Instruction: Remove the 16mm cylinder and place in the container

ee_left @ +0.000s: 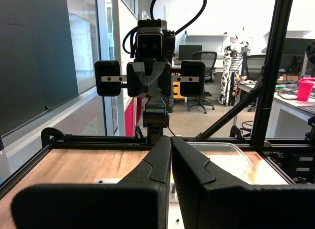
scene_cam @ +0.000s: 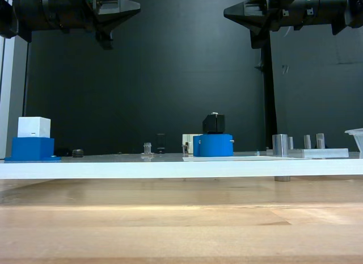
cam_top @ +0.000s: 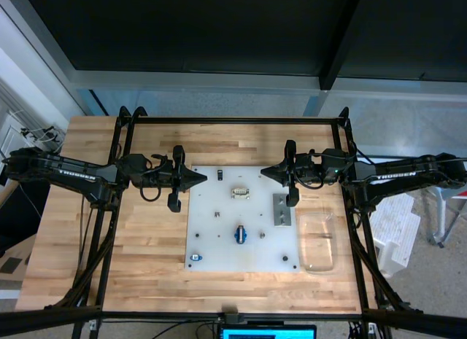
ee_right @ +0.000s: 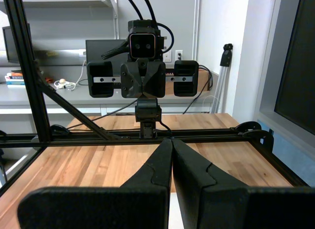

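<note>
Hovering closed over one board [cam_top: 211, 240]: left gripper [cam_top: 204, 178], right gripper [cam_top: 263, 173].

A robotics lab: office chair [ee_left: 199, 98], monitor [ee_right: 98, 50] and a black frame [ee_right: 25, 66] around the wooden table [cam_top: 146, 244].

The left gripper [cam_top: 203, 180] and right gripper [cam_top: 263, 174] are held facing each other over the far edge of the white board [cam_top: 211, 240], fingers drawn together; the container [cam_top: 300, 244] is set just beside the board's right edge.
</note>
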`<state>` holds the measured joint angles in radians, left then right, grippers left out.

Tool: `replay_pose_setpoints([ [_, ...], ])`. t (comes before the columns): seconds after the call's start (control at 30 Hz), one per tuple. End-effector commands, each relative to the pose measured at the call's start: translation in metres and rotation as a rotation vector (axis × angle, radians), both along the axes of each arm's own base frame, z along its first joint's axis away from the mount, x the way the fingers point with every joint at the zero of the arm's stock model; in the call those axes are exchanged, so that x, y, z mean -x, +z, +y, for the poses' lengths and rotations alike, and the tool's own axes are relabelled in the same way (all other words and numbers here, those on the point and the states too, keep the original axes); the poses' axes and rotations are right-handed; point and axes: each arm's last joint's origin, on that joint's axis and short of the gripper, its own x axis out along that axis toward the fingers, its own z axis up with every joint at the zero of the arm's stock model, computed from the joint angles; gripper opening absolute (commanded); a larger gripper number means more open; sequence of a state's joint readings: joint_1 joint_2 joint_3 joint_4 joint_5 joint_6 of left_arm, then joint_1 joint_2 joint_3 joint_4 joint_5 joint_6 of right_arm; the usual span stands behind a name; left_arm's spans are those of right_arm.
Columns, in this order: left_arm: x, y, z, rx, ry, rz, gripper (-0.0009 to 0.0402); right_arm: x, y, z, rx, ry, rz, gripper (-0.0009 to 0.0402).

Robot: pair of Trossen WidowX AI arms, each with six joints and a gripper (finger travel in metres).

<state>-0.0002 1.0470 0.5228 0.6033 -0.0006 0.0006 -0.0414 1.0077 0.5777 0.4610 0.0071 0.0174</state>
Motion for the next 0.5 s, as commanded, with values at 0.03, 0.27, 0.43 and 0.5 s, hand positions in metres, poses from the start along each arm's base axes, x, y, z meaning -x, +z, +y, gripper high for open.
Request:
replay_pose_setpoints([
  [0.03,-0.0001,-0.0001,0.0001,0.000,0.000,0.000,0.0000,0.0000,0.0003,0.0000,-0.001,0.000,-0.002,0.0000],
  [0.27,-0.0001,-0.0001,0.0001,0.000,0.000,0.000,0.0000,0.0000,0.0002,0.0000,-0.001,0.000,-0.001,0.0000],
  [0.43,-0.0001,-0.0001,0.0000,0.000,0.000,0.000,0.0000,0.0000,0.0002,0.0000,-0.002,0.000,-0.001,0.0000],
  [0.5,-0.0001,-0.0001,0.0001,0.000,0.000,0.000,0.0000,-0.0001,0.0008,0.0002,-0.009,0.001,-0.003,0.0000],
])
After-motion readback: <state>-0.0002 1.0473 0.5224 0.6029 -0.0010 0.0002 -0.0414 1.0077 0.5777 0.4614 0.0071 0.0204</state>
